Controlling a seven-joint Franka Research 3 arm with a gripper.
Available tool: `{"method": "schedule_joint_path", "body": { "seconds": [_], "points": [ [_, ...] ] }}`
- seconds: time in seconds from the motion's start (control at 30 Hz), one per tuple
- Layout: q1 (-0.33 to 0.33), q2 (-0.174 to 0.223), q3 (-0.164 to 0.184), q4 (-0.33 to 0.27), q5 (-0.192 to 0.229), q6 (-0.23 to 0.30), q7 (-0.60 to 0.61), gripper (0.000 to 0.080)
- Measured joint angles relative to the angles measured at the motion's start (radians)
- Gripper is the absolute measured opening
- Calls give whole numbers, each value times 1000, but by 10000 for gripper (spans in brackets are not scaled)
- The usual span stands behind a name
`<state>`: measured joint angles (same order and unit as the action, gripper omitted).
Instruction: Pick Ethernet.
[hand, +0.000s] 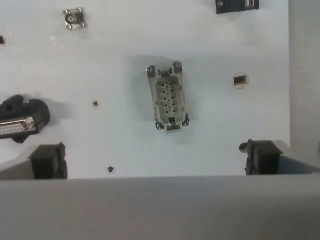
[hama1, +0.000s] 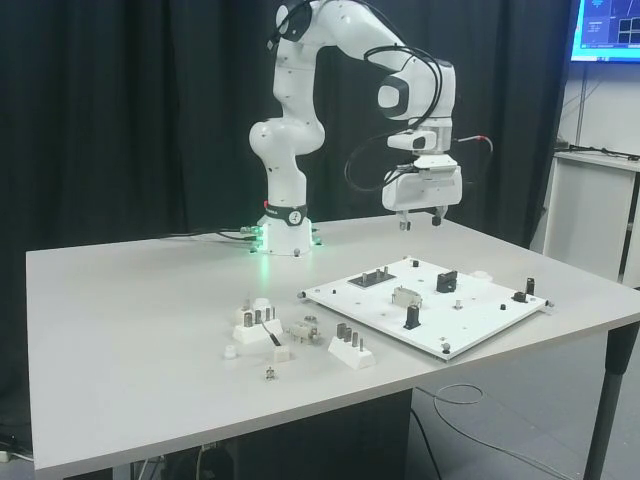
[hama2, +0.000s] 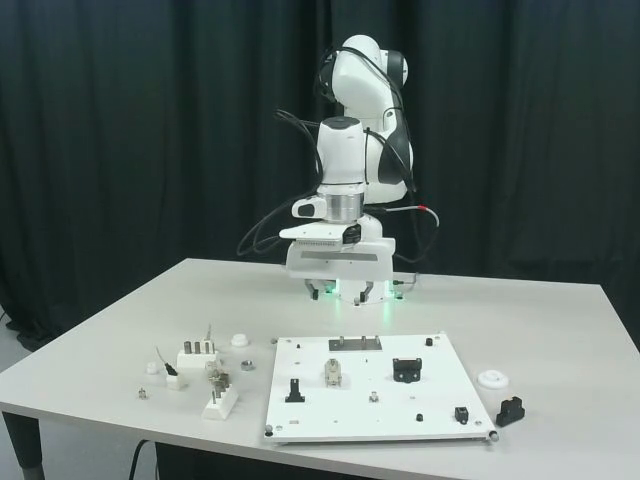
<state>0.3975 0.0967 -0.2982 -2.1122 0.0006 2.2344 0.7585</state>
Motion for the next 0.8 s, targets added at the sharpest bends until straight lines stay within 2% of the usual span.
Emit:
{"method": "schedule_joint_path", "body": {
  "seconds": [0.8],
  "points": [
    [0, 2, 0, 3, 0, 19, -15, 800]
  ]
}}
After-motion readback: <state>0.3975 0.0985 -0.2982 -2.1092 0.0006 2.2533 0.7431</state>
